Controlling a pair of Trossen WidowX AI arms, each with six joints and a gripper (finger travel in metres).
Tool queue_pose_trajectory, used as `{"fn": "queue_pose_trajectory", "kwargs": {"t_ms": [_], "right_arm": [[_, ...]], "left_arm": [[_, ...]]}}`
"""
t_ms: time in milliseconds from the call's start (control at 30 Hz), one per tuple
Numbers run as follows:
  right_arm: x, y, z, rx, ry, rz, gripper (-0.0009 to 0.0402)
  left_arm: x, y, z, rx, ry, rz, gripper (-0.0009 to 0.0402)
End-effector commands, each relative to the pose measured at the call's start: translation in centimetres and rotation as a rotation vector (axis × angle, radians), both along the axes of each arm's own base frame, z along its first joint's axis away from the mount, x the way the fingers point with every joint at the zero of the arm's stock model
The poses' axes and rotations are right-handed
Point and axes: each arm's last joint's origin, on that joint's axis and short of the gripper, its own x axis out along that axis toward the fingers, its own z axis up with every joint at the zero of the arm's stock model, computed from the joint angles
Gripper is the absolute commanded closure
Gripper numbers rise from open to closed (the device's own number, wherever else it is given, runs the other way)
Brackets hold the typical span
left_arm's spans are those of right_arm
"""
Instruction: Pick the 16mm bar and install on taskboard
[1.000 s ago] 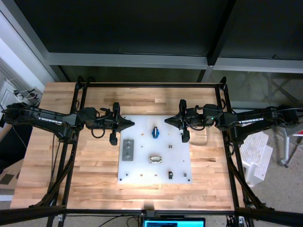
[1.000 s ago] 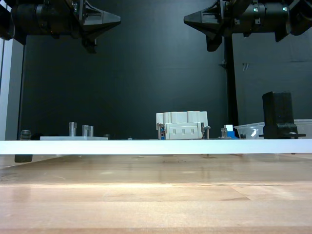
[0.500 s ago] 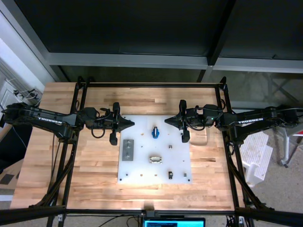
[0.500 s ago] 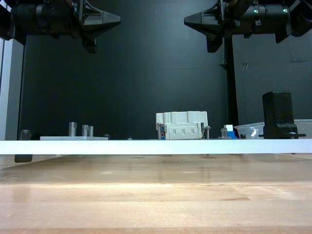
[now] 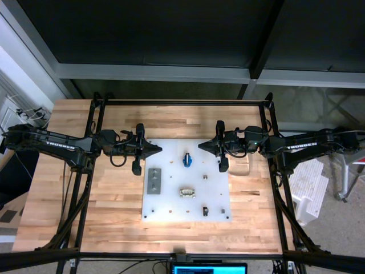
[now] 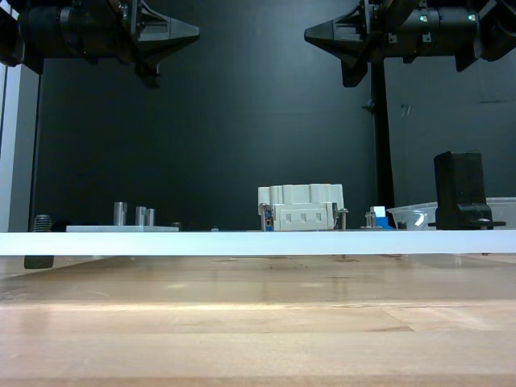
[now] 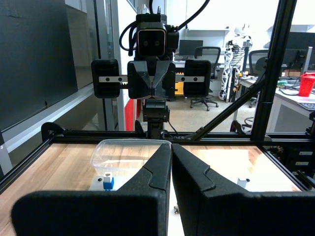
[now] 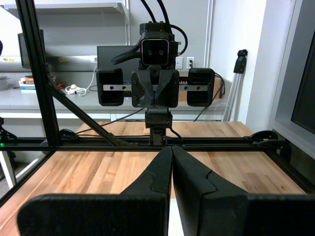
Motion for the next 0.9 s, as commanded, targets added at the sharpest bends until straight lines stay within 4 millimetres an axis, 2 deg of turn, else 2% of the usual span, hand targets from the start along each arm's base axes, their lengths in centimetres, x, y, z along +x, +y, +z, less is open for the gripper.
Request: {"fn": "queue_pose_trajectory", "kwargs": {"t_ms": [33, 900], "right_arm": [[0.0, 0.0, 0.03, 0.001, 0.0, 0.0, 0.0393], [0.0, 0.0, -0.14, 0.005, 0.017, 0.0, 0.0393]], "left_arm": [[0.01, 0.01, 0.01, 0.0, 0.0, 0.0, 0.0393], [0.01, 0.0, 0.01, 0.0, 0.0, 0.0, 0.0393]]}}
